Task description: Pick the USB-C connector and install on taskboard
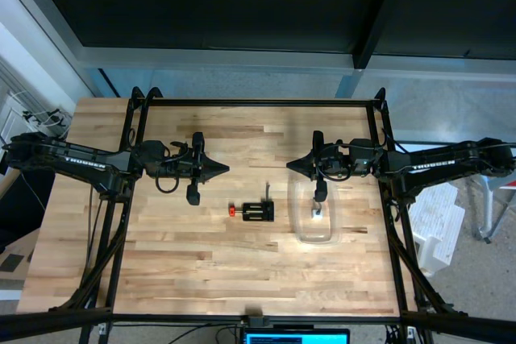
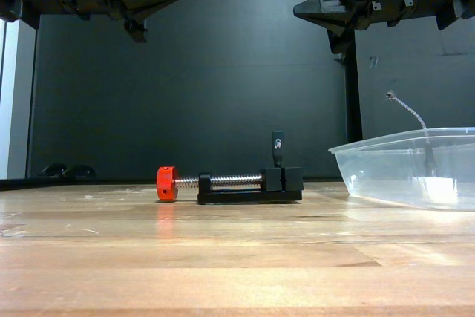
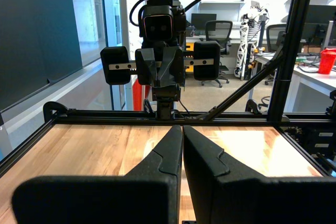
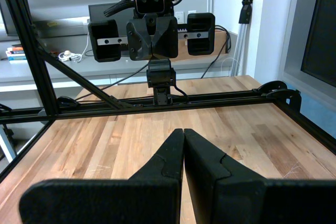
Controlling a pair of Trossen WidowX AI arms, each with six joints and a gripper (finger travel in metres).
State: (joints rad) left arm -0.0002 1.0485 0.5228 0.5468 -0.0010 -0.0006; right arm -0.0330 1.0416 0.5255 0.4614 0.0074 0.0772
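The taskboard point(image 1: 256, 212) point(image 2: 249, 185) is a small black block at the table's middle, with a red-orange knob point(image 1: 232, 211) at its left end and a thin dark upright pin point(image 2: 277, 147). In the clear tray, a small dark piece that looks like the USB-C connector point(image 2: 429, 159) hangs on a thin wire above a white cube point(image 1: 318, 215). My left gripper point(image 1: 225, 169) point(image 3: 182, 132) hovers shut and empty, high above the table, left of the taskboard. High over the tray's far end, my right gripper point(image 1: 290, 166) point(image 4: 184, 132) is shut too, facing the left one.
The clear plastic tray point(image 1: 301, 231) point(image 2: 371, 168) lies just right of the taskboard. A black frame point(image 1: 258, 103) borders the table's far edge and sides. Bare wood point(image 1: 242, 279) stretches in front of the taskboard.
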